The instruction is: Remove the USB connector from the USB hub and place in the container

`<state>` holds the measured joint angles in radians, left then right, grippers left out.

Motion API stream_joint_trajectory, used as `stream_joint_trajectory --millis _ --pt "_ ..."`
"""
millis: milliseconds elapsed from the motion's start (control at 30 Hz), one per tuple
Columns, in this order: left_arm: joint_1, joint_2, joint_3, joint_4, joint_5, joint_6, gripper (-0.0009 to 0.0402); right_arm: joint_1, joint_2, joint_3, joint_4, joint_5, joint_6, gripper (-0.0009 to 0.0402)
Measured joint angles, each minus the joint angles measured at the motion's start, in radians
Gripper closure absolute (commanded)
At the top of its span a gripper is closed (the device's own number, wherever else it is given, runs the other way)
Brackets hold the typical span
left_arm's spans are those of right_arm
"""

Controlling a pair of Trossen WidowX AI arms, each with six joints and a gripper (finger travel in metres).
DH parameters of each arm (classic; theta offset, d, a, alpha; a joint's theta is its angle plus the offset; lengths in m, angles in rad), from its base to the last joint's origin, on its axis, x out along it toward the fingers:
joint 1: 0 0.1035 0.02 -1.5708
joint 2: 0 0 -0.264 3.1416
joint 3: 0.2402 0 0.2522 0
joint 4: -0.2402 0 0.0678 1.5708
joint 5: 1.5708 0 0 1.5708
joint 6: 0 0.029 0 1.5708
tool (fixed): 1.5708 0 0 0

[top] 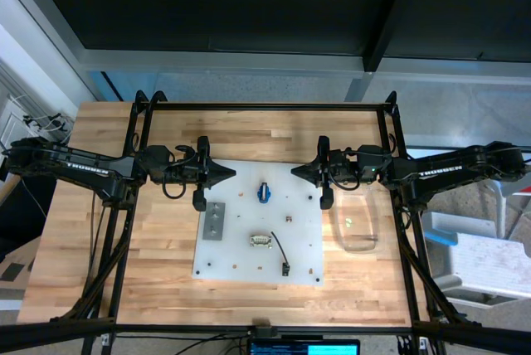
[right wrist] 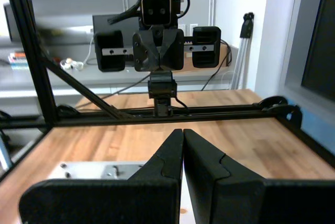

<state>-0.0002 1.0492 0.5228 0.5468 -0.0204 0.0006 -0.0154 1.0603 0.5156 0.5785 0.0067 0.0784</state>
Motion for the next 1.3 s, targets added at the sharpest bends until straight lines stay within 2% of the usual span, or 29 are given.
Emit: stream_joint_trajectory --millis 100,300,333,533,600,700,833,900,1100,1300 --pt "0.0 0.0 0.0 0.0 0.0 0.0 0.0392 0.005 0.0 0.026 -0.072 -0.001 0.047 0.0393" --pt "0.0 0.0 0.0 0.0 0.0 0.0 0.0392 0.05 0.001 0.194 -0.448 0.001 0.048 0.0393" --pt "0.0 0.0 0.0 0.0 0.0 0.0 0.0392 0.06 0.002 0.224 -0.51 0.011 0.055 0.0393" --pt "0.0 0.0 0.0 0.0 0.0 0.0 0.0392 0.153 0.022 0.385 -0.905 0.165 0.091 0.0393" --pt "0.0 0.0 0.0 0.0 0.0 0.0 0.0392 0.191 0.044 0.435 -0.999 0.185 0.12 0.0393" --pt "0.0 0.0 0.0 0.0 0.0 0.0 0.0392 0.229 0.076 0.5 -1.107 0.188 0.18 0.0393" --pt "0.0 0.0 0.0 0.0 0.0 0.0 0.0392 0.29 0.128 0.585 -1.243 0.255 0.237 0.0393" --pt "0.0 0.0 0.0 0.0 0.0 0.0 0.0392 0.322 0.158 0.619 -1.301 0.271 0.258 0.0393" --pt "0.0 0.0 0.0 0.0 0.0 0.0 0.0392 0.391 0.241 0.708 -1.402 0.285 0.354 0.0393" --pt "0.0 0.0 0.0 0.0 0.0 0.0 0.0392 0.459 0.323 0.793 -1.493 0.28 0.442 0.0393"
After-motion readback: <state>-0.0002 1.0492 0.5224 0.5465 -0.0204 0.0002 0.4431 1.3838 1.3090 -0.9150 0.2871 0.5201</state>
